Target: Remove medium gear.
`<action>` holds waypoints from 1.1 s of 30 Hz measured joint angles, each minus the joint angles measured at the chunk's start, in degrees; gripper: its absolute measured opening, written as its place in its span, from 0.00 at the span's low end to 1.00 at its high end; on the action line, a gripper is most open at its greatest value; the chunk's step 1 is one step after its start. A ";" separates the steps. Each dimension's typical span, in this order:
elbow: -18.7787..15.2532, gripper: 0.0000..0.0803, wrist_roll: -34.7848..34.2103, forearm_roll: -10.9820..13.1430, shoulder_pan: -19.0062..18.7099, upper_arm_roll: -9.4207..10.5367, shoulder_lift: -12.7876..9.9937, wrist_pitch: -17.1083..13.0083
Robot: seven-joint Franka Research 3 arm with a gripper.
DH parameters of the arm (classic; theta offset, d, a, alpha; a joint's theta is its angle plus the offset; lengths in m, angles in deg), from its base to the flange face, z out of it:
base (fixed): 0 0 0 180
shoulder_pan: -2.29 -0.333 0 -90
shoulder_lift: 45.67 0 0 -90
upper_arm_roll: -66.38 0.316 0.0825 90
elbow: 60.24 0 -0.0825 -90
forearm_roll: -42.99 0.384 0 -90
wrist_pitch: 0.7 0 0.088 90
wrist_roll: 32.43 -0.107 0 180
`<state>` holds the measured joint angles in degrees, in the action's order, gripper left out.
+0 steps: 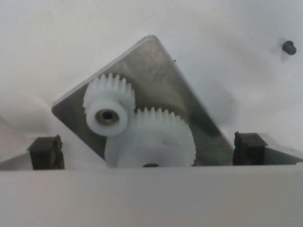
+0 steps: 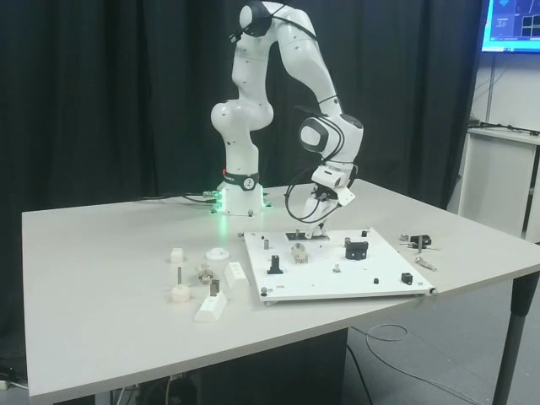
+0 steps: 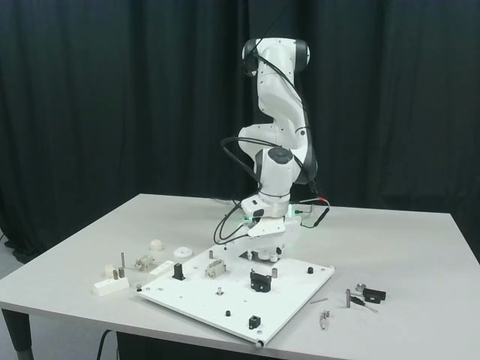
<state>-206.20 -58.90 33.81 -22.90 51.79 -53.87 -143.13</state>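
A grey metal plate [image 1: 161, 80] carries two white gears that mesh. The smaller gear [image 1: 108, 111] sits on a metal pin. The larger one, the medium gear [image 1: 154, 139], lies closest to the camera, its lower part hidden by the gripper body. My gripper [image 1: 147, 150] is open, with one black fingertip [image 1: 46, 152] on each side of the medium gear and a clear gap to it. In the room views the gripper [image 2: 314, 221] [image 3: 262, 251] hangs low over the far edge of the white board [image 2: 337, 283] [image 3: 225, 304].
A black bracket [image 2: 356, 249] [image 3: 260, 281] and several short pegs stand on the board. A loose white gear [image 2: 218, 253] and white blocks [image 2: 213, 308] lie on the table left of it. Small tools [image 2: 419, 242] [image 3: 365, 294] lie to its right. A black peg [image 1: 289, 47] stands near the plate.
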 joint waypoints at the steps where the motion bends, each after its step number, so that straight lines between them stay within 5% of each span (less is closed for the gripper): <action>1: 0.00 1.00 0.00 0.00 0.01 0.00 -0.02 0.00; 8: 0.00 1.00 0.00 0.00 0.13 0.00 -0.08 0.00; 9: 0.00 0.87 0.00 0.00 0.14 0.00 -0.08 0.00; 10: 0.00 0.87 0.00 0.00 0.15 0.00 -0.08 0.00; 11: 0.00 0.66 0.00 0.00 0.15 0.00 -0.08 0.00; 19: 0.01 0.66 0.00 0.00 0.18 0.00 -0.08 0.00; 20: 0.01 0.50 0.00 0.00 0.18 0.00 -0.08 -0.01; 33: 0.05 0.50 0.00 0.00 0.22 0.00 -0.09 0.03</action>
<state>-206.15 -58.90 33.82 -22.68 51.79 -53.96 -143.10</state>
